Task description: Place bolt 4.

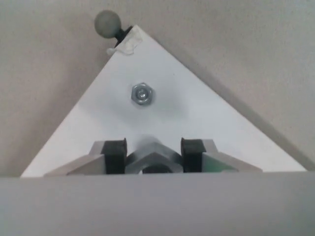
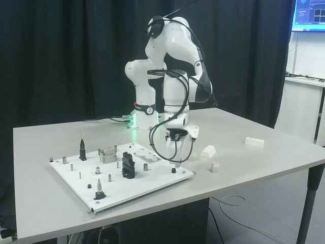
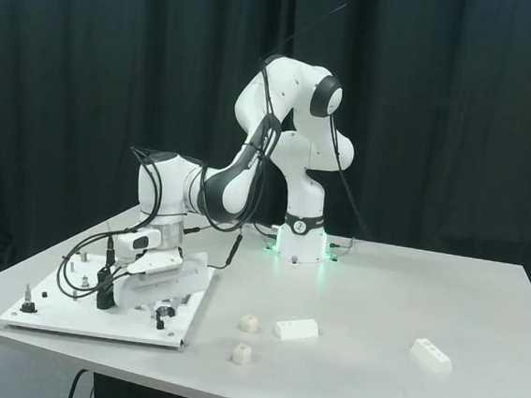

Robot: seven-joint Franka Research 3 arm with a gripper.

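Gripper [image 1: 153, 156] is clenched on bolt 4 [image 1: 153, 162], held over corner of white board [image 1: 206, 123]. Seated hex bolt [image 1: 142, 93] lies just beyond fingertips, toward corner.

One board [image 2: 152, 190] on the table [image 2: 264, 157]; four loose white blocks [image 3: 295, 328]; one arm [image 3: 284, 107]; two hex bolts [image 1: 142, 93] in wrist view.

You have a grey table [image 2: 264, 137] carrying the white assembly board [image 2: 147, 184], the arm's base [image 2: 144, 122], and four small white blocks [image 2: 208, 151] scattered beside the board.
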